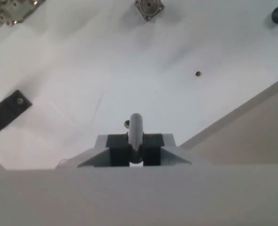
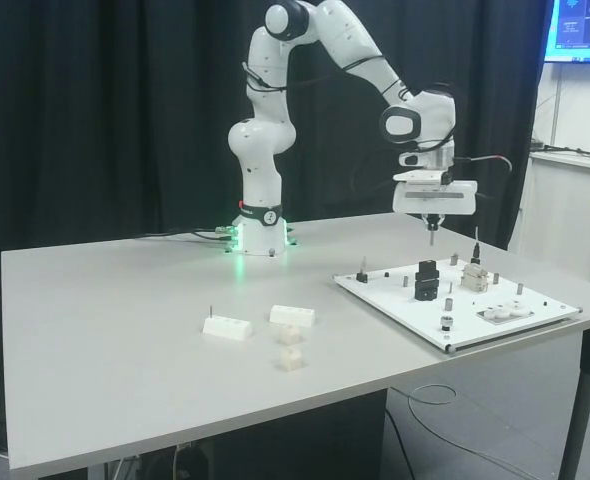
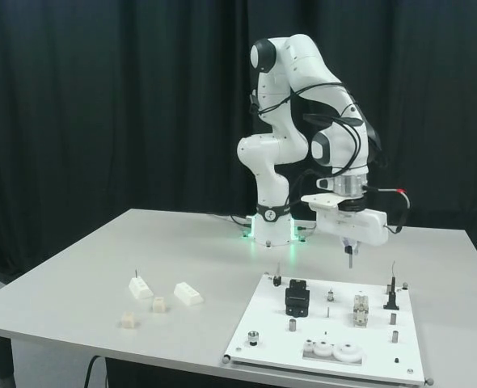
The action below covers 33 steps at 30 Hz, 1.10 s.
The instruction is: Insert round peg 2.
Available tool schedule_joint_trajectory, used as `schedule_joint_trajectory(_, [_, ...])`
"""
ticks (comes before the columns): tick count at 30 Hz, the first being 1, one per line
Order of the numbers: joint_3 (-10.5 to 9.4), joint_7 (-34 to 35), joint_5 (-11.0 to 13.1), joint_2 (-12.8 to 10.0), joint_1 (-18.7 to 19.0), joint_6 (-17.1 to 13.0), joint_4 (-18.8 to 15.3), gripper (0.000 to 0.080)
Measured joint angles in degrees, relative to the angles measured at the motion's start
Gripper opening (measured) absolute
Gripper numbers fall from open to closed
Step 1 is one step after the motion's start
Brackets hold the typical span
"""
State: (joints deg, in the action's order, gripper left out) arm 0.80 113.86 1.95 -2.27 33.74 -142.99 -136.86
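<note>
Wrist view only: gripper (image 1: 135,155) clamped on peg (image 1: 135,134), above board (image 1: 129,61)

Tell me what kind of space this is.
Likely a robotics lab test cell: a white arm bolted on a grey table, a white task board of small fixtures, black curtains behind, gripper holding a peg.

Place: a robotics lab or test room.
Backdrop: black curtains (image 3: 101,105) hang behind the whole setup.
Robot: a white arm (image 2: 275,120) bolted on a grey worktop (image 2: 105,310), green light at its base.
Test gear: a white board (image 3: 255,323) carrying small fittings.
Extras: a screen (image 2: 582,30) on the wall, cables (image 2: 430,395) under the worktop.
</note>
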Motion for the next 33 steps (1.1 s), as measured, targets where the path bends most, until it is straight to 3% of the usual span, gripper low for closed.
schedule_joint_trajectory(17, [-0.24, 4.5, 0.4, -3.6, -0.1, -0.7, 1.3, 0.0055])
schedule_joint_trajectory(33, [-0.98, 5.5, 5.8, -5.9, 0.0, -2.9, 1.3, 0.0055])
